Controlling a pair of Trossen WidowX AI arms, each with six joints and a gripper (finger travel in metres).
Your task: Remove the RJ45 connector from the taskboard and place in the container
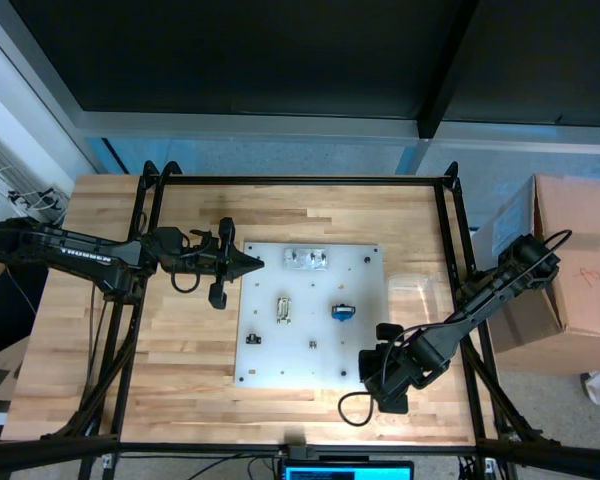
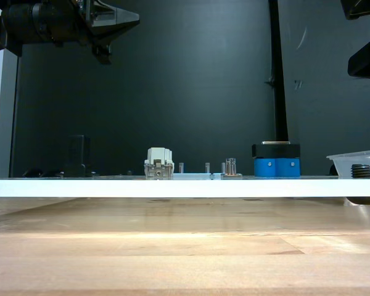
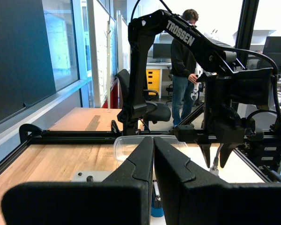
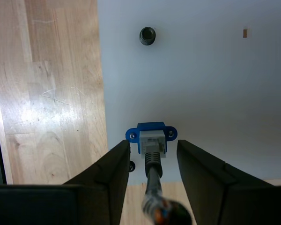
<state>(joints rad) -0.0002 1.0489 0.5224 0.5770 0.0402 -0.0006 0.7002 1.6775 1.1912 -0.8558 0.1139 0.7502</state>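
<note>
The grey RJ45 connector [image 4: 152, 139] sits in its blue mount [image 4: 152, 126] near the near right corner of the white taskboard [image 4: 215, 84]. Its short cable [image 4: 152, 178] stands up from it. My right gripper [image 4: 153, 143] is open, one finger on each side of the cable and neither touching it. In the high view the right gripper [image 1: 378, 370] hides the connector. The left wrist view shows the right gripper [image 3: 216, 161] pointing down with the pale cable between its fingers. My left gripper [image 1: 252, 264] is shut and empty, raised over the board's left edge. The clear container [image 1: 417, 288] lies right of the board.
The taskboard [image 1: 280, 365] also carries a second blue part [image 1: 342, 312], a white connector [image 1: 283, 308] and a silver fitting [image 1: 307, 259]. A black frame [image 1: 450, 230] surrounds the table. A cardboard box [image 1: 570, 270] stands off its right side.
</note>
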